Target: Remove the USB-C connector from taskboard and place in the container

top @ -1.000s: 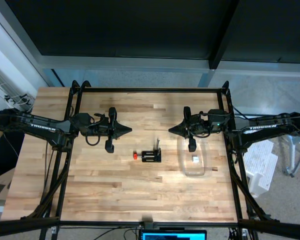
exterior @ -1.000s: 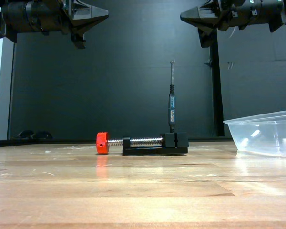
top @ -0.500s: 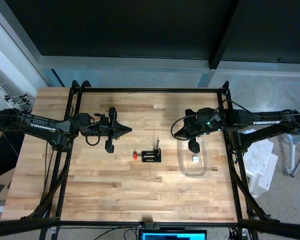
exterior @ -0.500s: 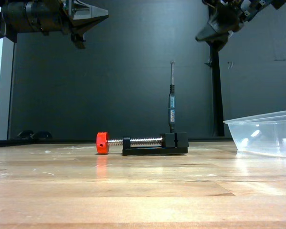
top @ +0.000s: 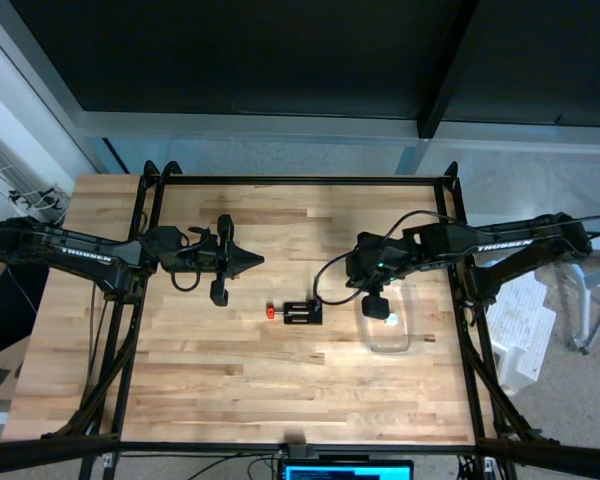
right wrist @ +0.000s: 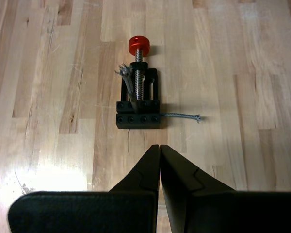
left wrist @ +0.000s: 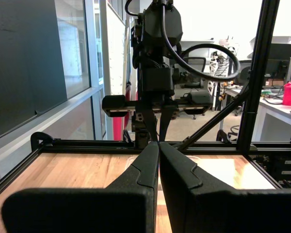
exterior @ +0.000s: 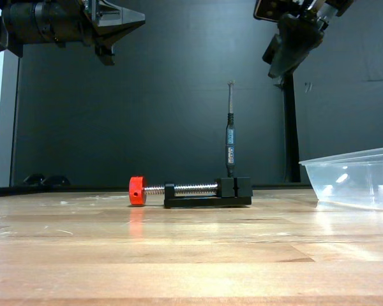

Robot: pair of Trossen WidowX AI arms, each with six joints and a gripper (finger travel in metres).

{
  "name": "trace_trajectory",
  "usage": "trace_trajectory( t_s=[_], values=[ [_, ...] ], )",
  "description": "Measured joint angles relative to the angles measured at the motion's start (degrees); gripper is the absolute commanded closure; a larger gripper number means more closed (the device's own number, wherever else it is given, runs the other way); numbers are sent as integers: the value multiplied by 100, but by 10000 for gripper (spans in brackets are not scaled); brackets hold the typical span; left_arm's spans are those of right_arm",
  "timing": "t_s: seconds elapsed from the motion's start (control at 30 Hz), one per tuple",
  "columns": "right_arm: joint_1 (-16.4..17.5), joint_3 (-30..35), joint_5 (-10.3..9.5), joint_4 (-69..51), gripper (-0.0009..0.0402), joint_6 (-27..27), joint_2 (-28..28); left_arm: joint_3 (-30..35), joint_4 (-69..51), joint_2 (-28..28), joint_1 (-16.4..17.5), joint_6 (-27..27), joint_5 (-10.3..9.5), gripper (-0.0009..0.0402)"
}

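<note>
Taskboard: a small black screw vise (top: 300,312) lying flat on the wooden table (top: 230,380), with its orange-red knob (right wrist: 138,45) at the end toward the left arm.
USB-C connector: it stands upright (exterior: 230,148) in the taskboard's jaw block, at the end opposite the knob, with its thin cable tail rising straight above it.
Right gripper: it hangs high above the taskboard (right wrist: 159,148), off the jaw-block end and tilted down toward it. Its jaws are pressed together and hold nothing.
Between them: only bare wood shows between the right gripper's tips and the taskboard.
Left gripper: it is held level and high (left wrist: 159,148), well apart from the taskboard beyond the knob end. Its jaws are closed on each other and empty.
Container: a clear plastic tray (exterior: 351,182) on the table past the taskboard's jaw-block end, near but not touching.
Inside the container: a small white block (top: 391,319), partly covered by the right arm.
Loose item: a short grey frayed cord (right wrist: 182,116) seems to lie on the wood just beside the jaw block, though it may be a shadow.
Surroundings: a black frame (top: 300,181) runs along the table's edges, and a laptop (top: 345,468) sits on the near side of the taskboard.
</note>
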Motion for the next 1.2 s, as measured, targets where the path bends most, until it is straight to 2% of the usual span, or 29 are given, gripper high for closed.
trace_trajectory(
  t_s=[0.1,0.23,0.4,0.5,0.6,0.67,1.2],
  values=[
    [22,175,-2,0,376,0,225,0,2,0,0,0,0,393],
    [74,343,-13,-7,326,0,479,0,2,0,0,-2,0,393],
    [179,595,92,-177,265,101,822,2,2,0,0,0,0,393],
    [234,748,190,-229,245,188,1038,0,0,0,0,0,0,393],
    [310,852,420,-236,238,219,1237,0,2,0,0,0,0,393],
    [352,938,490,-238,239,221,1384,2,2,0,0,0,0,393],
    [417,1113,542,-125,240,310,1982,2,2,0,0,0,0,393]
  ],
)
